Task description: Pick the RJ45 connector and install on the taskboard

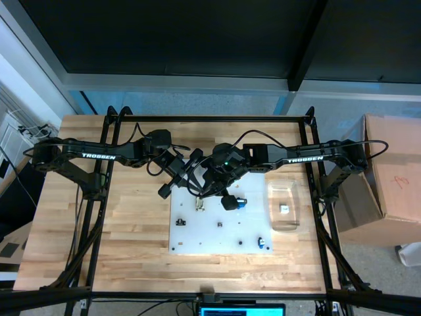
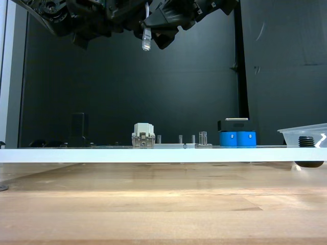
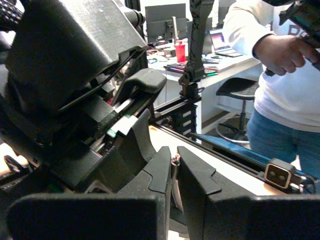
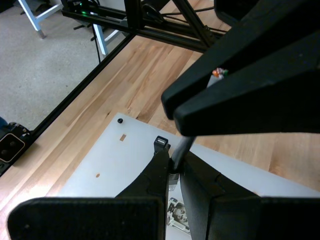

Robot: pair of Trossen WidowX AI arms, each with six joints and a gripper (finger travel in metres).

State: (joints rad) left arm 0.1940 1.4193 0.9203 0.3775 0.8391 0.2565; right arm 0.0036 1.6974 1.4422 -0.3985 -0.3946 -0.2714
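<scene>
High above the taskboard (image 1: pixel 191 238), the left hand (image 3: pixel 173 170) and right hand (image 4: pixel 173 161) meet, both clenched on the RJ45 connector (image 2: pixel 146 38), which hangs vertically, clear of its seat.

bright even overhead light, low view dark behind, soft glare on tabletop (image 2: pixel 163 199)

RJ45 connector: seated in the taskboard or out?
Out: RJ45 connector hangs high above the taskboard, gripped by left claw and right claw, meeting over its far edge.
</scene>
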